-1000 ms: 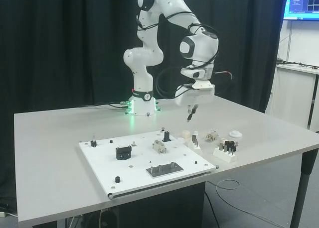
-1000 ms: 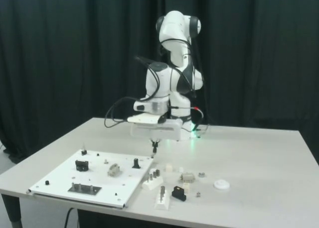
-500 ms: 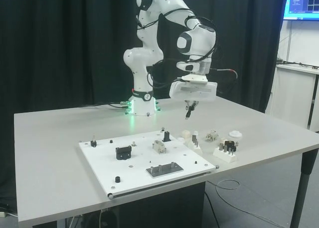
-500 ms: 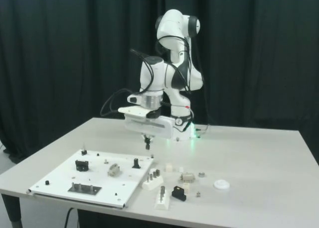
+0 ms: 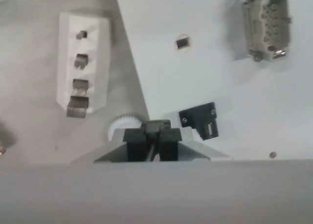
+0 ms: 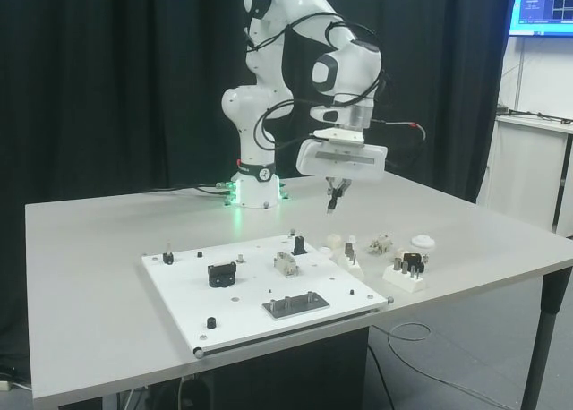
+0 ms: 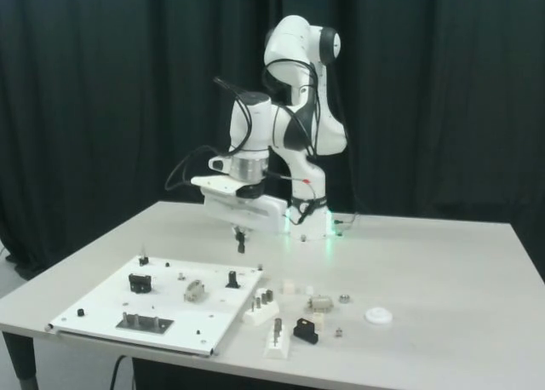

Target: Insert USB.

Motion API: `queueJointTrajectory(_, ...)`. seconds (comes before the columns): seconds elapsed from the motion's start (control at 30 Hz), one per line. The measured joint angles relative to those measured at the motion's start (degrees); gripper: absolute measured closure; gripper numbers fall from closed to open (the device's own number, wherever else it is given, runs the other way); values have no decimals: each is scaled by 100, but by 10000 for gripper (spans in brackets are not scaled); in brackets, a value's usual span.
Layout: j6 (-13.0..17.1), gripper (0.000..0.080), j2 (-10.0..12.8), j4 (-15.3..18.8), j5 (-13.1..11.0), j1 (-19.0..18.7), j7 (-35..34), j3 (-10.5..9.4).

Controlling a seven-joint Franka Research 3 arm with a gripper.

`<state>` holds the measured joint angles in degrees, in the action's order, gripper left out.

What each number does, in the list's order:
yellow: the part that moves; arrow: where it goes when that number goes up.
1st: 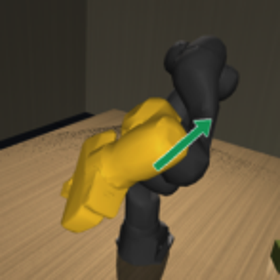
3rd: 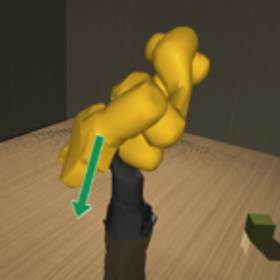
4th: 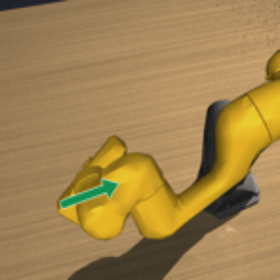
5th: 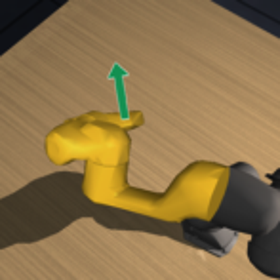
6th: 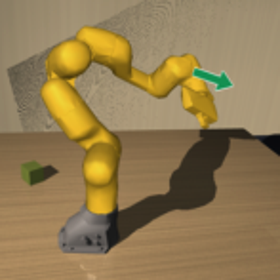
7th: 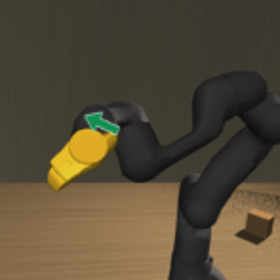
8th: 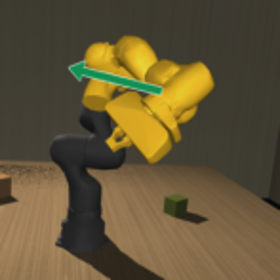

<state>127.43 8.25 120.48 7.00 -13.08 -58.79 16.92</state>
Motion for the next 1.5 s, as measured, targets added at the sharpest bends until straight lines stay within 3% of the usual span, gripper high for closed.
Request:
queueJointTrajectory(0.2, 24, 753, 0, -8, 154, 13, 557, 8)
queueJointTrajectory(0.9, -107, 755, -4, 14, 159, 430, 2568, 14)
queueJointTrajectory(1.5, -114, 755, -198, 239, 158, 445, 3832, -1)
